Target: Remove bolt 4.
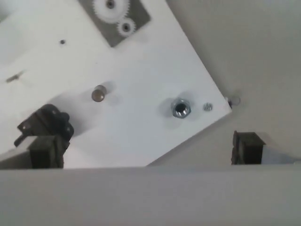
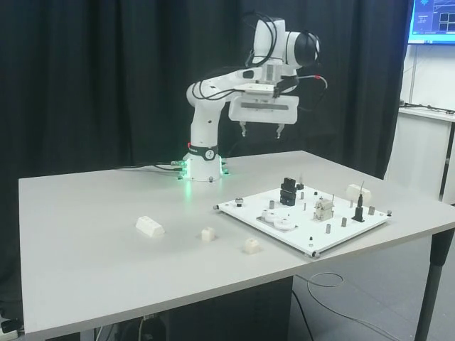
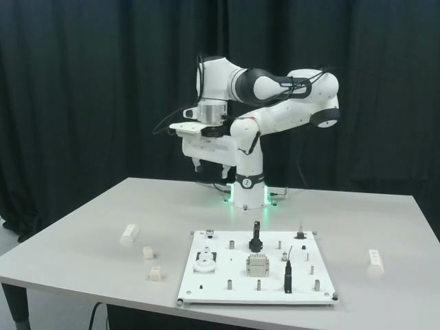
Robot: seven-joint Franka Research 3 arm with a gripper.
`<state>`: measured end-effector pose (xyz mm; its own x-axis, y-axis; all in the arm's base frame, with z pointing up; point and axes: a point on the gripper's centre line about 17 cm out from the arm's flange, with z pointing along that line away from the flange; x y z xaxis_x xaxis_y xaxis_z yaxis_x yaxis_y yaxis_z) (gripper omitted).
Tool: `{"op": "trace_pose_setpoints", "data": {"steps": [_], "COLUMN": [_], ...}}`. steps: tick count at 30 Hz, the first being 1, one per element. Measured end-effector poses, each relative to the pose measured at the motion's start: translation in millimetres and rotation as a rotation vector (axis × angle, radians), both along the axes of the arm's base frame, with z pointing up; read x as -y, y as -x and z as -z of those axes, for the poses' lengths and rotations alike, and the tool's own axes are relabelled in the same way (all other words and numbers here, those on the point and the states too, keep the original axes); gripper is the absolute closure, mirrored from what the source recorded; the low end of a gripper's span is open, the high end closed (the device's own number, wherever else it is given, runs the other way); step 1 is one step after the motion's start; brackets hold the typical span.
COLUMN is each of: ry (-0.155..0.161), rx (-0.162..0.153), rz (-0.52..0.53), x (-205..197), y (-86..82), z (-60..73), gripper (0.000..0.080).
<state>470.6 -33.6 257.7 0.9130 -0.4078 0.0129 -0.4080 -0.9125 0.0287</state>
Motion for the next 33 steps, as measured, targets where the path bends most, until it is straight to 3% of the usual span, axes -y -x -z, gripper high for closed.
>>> {"op": "trace_pose_setpoints", "data": {"steps": [11, 17, 33], "ry": [-0.019, -0.026, -0.074], "rx": [-0.007, -0.006, 0.008], "rz": [0.284, 0.388, 0.650], "x": [18.1, 24.8, 17.5], "y": [24.5, 36.0, 45.4], "z": [13.0, 22.1, 49.4], "gripper": [0.0003, 0.0003, 0.0003]}}
